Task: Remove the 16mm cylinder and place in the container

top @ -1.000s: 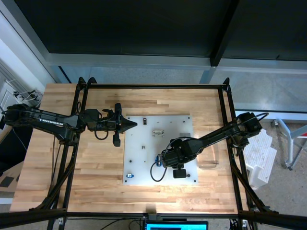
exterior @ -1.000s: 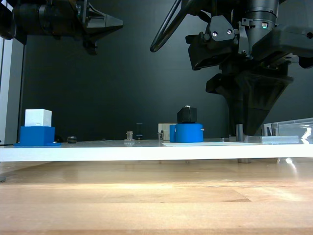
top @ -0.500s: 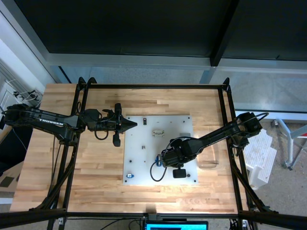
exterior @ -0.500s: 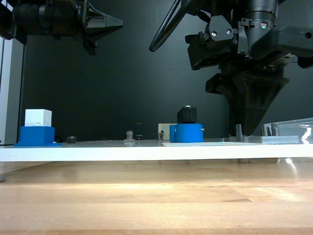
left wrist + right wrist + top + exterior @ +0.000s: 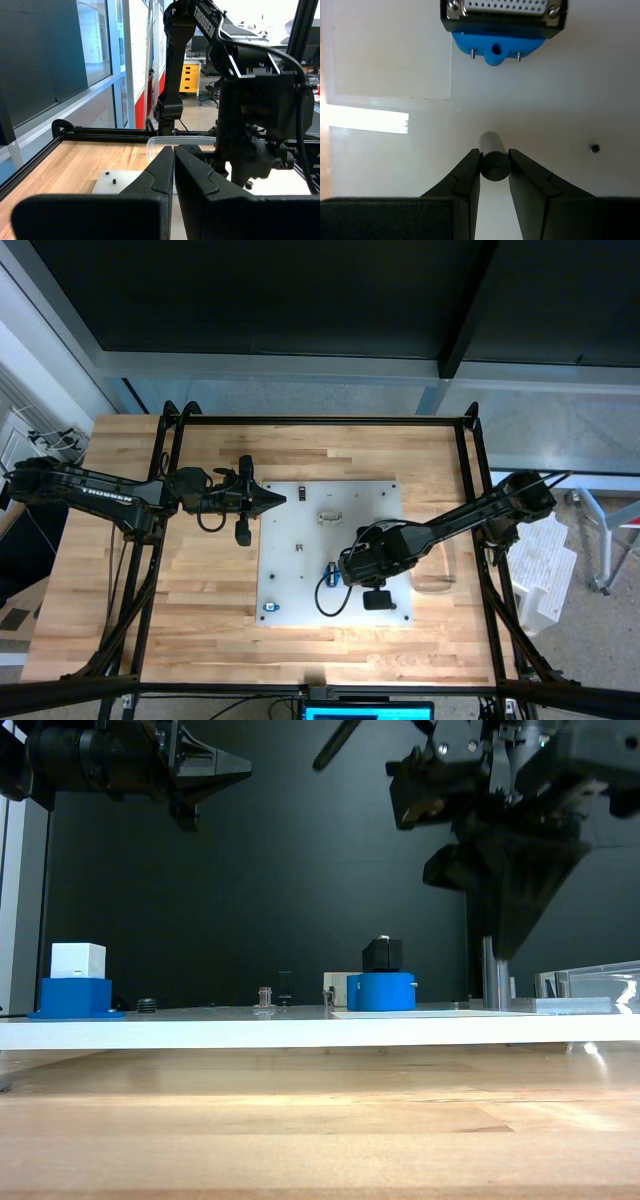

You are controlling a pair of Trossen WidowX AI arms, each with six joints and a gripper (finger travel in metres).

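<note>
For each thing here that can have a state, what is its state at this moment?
left tool: shut, holding nothing, parked high over the left edge of the board.
right tool: shut on the 16mm cylinder, above the board.
16mm cylinder: upright, gripped, not yet in the container.
container: open on top, standing on the table to the right of the board.

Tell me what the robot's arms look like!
Both are black and slim, with looping black cables. The left arm bears white TROSSEN lettering. The left gripper, at the edge of the board, and right gripper, above it, end in pointed wedge-shaped jaws.
</note>
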